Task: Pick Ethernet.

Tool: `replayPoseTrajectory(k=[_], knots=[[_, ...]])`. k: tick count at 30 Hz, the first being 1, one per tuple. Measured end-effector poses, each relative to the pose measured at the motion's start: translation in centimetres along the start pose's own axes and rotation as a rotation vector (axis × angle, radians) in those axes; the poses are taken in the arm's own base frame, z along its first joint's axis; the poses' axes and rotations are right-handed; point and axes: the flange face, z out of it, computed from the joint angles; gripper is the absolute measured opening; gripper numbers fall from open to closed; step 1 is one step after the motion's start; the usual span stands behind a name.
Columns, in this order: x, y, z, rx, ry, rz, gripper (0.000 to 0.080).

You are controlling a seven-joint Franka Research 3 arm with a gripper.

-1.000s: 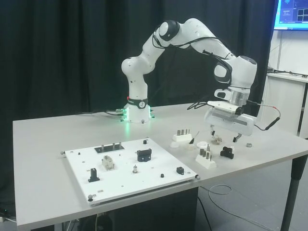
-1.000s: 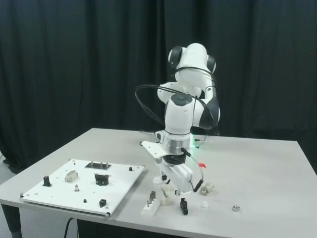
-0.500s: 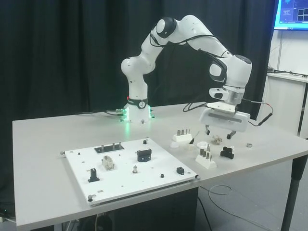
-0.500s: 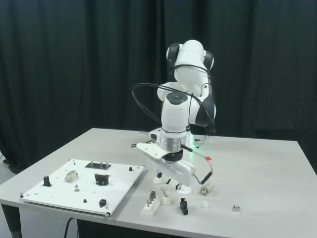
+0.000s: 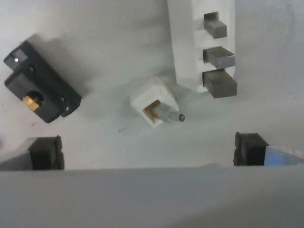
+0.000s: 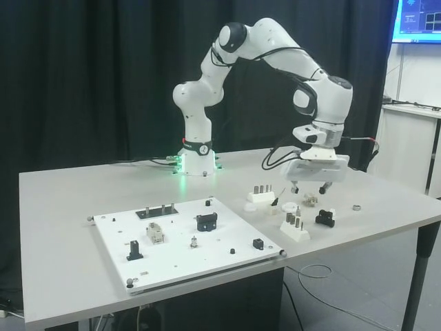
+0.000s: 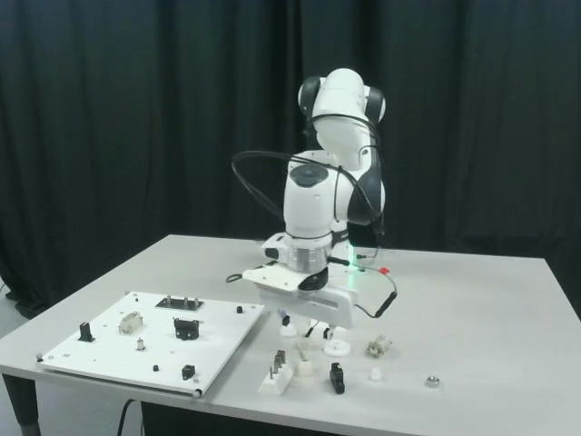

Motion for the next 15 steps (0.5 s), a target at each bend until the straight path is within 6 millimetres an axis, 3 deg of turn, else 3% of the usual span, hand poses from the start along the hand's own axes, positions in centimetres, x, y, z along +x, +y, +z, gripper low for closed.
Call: replayPoseTrajectory(k=[5,15], knots=[[0.6,0.3,0.1,0.010,-0.019,0.007,0.0800],[1.2,0.6,0.3,0.037,-0.056,-0.170,0.0800]])
